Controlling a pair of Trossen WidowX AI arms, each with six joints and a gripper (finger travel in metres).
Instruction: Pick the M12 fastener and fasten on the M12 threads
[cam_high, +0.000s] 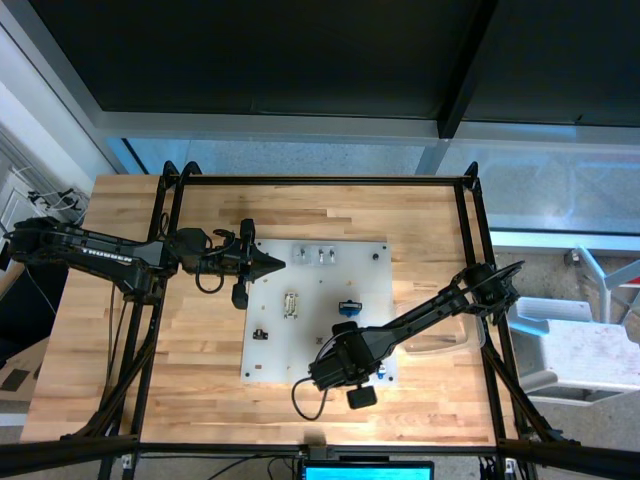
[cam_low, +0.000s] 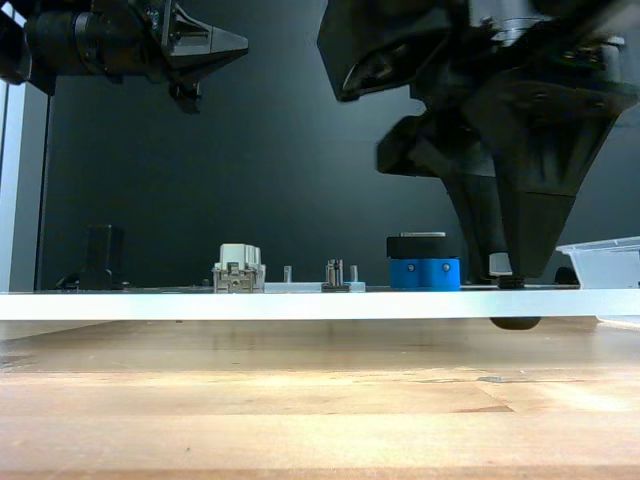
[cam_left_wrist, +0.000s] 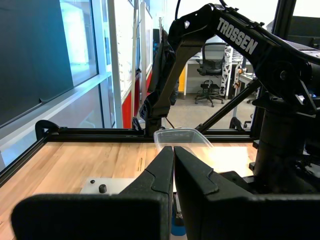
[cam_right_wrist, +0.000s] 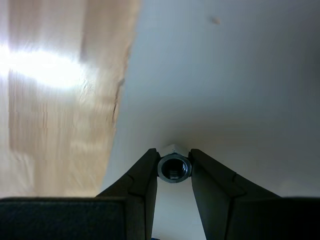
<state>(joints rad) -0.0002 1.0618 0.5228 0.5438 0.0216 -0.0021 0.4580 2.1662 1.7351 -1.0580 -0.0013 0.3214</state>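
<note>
A small silver M12 nut (cam_right_wrist: 174, 168) sits between the fingertips of my right gripper (cam_right_wrist: 174, 159), which is shut on it with its hole facing the camera. The gripper points straight down over the white board (cam_right_wrist: 225, 90), close to the board's edge by the wood. In the low view the right gripper (cam_low: 512, 278) has its tips down at board level, right of a blue fitting (cam_low: 424, 271). The stud is hidden by the fingers, so I cannot tell whether the nut is on it. From above, the right gripper (cam_high: 335, 372) covers the board's near right part. My left gripper (cam_high: 275, 264) hangs shut, holding nothing, over the board's far left edge.
A clear container (cam_high: 440, 345) stands on the wood right of the board, also in the low view (cam_low: 605, 262). Fixed on the white board (cam_high: 300, 345) are a grey connector block (cam_low: 238, 268), small silver posts (cam_low: 334, 272) and a black post (cam_high: 376, 255). A black frame rings the table.
</note>
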